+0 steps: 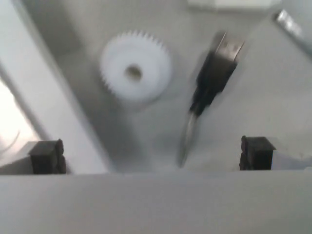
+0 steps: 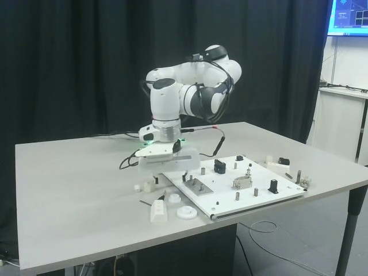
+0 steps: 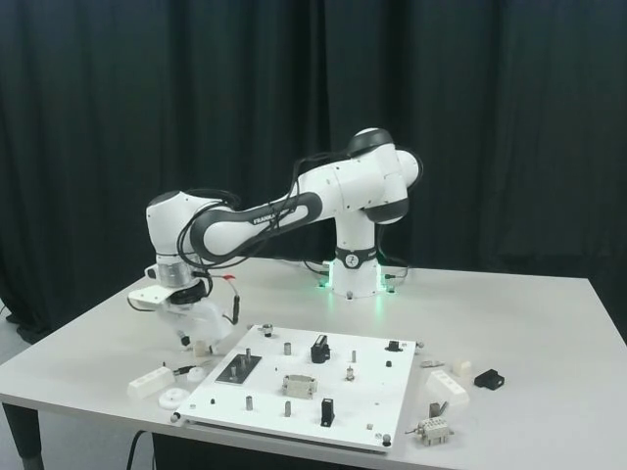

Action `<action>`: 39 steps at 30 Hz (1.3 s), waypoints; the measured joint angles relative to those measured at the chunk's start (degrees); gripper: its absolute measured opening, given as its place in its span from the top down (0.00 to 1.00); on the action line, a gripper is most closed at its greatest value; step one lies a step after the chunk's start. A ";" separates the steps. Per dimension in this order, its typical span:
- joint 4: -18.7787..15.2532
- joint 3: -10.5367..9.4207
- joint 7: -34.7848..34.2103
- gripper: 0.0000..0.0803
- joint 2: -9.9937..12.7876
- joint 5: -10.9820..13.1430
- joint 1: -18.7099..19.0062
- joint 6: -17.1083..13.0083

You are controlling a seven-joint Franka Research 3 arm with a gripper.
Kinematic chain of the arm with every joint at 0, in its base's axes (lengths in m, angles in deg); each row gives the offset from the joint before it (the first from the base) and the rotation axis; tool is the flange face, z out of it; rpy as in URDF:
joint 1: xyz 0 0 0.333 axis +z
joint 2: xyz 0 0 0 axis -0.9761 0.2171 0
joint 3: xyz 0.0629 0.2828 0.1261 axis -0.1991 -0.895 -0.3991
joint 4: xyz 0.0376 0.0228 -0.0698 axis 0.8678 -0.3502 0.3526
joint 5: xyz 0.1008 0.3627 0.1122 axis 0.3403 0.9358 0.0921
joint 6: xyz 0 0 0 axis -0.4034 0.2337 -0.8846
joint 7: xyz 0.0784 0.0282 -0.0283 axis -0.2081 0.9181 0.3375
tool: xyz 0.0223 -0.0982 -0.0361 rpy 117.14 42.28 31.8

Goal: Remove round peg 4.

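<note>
My end effector point(image 1: 151, 156) is spread, holding nothing, hanging over a white gear point(image 1: 136, 72) and USB plug point(image 1: 216, 68) beside the board point(image 2: 260, 194). Can't single out peg 4 there. Risk: descending here grabs clutter instead.

White arm point(image 3: 294, 206) with black joints; green light at its base point(image 3: 355, 284). White gear point(image 1: 136, 72), black plug point(image 1: 214, 73), white board point(image 3: 323, 387) on grey table point(image 3: 529, 323).
</note>
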 joint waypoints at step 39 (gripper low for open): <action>-18.42 8.83 -41.10 0.00 -0.72 -4.00 23.65 -4.31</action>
